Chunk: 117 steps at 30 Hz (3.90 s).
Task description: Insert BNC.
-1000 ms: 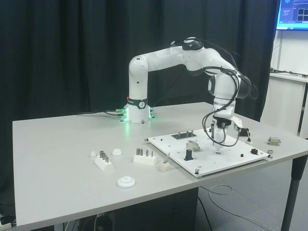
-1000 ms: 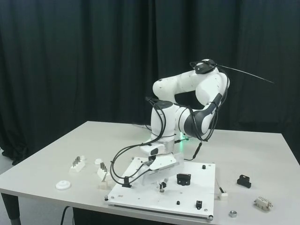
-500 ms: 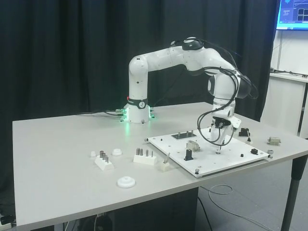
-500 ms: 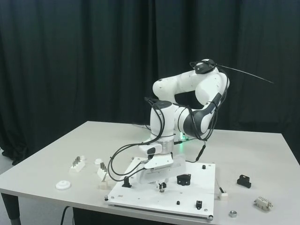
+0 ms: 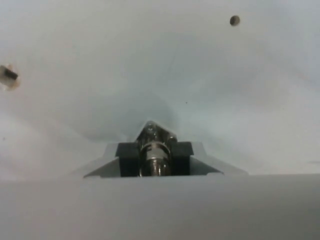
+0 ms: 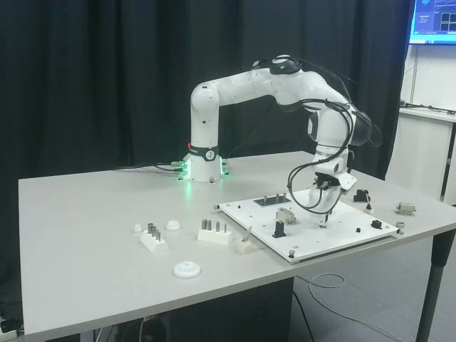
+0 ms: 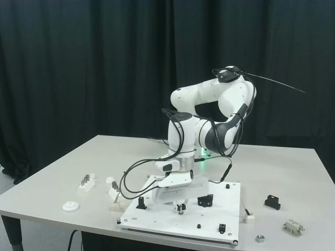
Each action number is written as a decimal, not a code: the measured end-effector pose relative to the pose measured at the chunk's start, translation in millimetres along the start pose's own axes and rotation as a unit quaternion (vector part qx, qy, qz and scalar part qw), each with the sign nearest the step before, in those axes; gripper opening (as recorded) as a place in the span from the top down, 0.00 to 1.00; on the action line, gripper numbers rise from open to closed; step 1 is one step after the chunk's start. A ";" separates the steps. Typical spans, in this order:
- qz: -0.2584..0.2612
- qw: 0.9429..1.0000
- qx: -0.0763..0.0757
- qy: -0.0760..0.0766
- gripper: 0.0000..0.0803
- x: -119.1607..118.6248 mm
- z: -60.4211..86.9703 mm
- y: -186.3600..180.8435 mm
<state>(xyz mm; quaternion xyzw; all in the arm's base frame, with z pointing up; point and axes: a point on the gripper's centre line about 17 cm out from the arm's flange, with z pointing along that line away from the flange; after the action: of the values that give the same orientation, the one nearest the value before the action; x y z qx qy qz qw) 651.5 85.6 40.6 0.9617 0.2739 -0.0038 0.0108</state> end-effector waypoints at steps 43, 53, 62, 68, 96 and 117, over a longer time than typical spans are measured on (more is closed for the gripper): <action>0.188 0.982 -0.021 0.004 0.85 -0.7 -0.2 -0.5; 0.232 0.972 -0.022 0.006 0.85 -0.6 -0.2 -0.5; 0.267 0.963 -0.022 0.007 0.85 -0.4 -0.2 -0.6; 0.306 0.952 -0.022 0.008 0.85 -0.3 -0.2 -0.7; 0.472 0.881 -0.026 0.014 0.85 0.1 -0.2 -1.0; 0.517 0.856 -0.018 0.014 0.85 0.3 -0.2 -1.1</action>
<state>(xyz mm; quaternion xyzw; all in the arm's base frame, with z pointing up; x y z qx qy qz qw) 651.2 86.7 40.8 0.9644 -0.2626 0.0209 0.0247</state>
